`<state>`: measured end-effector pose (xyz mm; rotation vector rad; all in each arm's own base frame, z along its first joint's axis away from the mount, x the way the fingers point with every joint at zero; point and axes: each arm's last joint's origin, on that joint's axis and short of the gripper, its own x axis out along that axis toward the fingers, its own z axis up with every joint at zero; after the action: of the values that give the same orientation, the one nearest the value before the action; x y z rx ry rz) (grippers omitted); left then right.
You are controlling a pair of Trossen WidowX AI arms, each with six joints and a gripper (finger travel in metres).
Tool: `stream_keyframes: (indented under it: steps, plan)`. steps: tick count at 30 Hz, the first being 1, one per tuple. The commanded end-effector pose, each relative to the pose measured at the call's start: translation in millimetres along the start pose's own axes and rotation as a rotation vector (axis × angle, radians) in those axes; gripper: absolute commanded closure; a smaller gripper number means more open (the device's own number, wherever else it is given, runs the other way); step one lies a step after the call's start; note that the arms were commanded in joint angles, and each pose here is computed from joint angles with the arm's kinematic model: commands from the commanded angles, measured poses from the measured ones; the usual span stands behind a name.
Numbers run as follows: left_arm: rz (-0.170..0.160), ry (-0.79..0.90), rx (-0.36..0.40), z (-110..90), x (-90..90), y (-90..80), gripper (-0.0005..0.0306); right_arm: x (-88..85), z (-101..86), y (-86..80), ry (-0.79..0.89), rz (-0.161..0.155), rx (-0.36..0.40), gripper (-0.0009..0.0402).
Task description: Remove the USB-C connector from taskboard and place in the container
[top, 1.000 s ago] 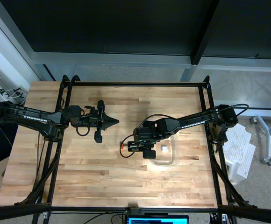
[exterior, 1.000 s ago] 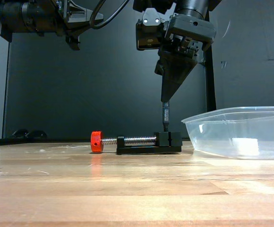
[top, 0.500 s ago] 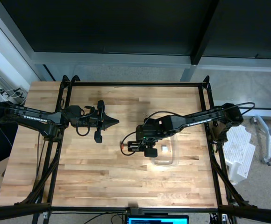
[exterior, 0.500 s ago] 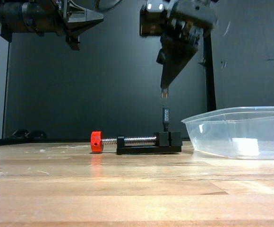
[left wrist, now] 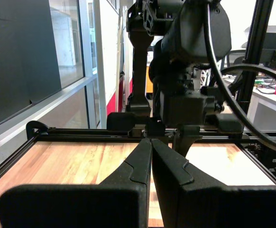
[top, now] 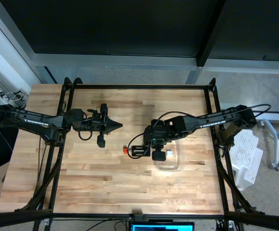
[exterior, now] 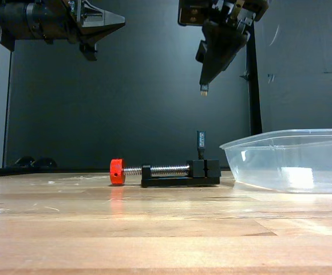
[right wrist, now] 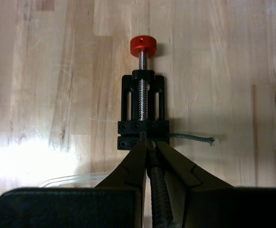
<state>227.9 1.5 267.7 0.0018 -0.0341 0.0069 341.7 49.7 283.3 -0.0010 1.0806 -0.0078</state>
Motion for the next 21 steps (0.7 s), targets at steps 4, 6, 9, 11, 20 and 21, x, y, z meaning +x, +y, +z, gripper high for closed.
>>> stream_keyframes:
  steps: [4,6,9,11,20,21]
  plan:
    - [0.000,0.001,0.000,0,0.1,0.1,0.0300,-0.1,-0.2,0.2,0.000,0.000,0.000,0.0393]
    - [0.000,0.001,0.000,0,0.1,0.0,0.0300,-0.4,-1.1,0.1,0.002,0.000,0.000,0.0393]
    - [0.000,-0.002,0.000,0,-0.1,0.0,0.0300,-3.0,-5.8,-0.5,0.004,0.000,-0.006,0.0393]
    - [0.000,0.000,0.000,0,0.1,0.1,0.0300,-4.9,-10.9,-1.3,0.007,-0.001,-0.009,0.0393]
    - [0.000,0.000,0.000,0,0.1,0.0,0.0300,-5.0,-44.4,-5.8,0.058,-0.008,-0.020,0.0393]
    - [0.000,0.000,0.000,0,0.1,0.1,0.0300,-4.5,-48.5,-6.3,0.066,-0.009,-0.021,0.0393]
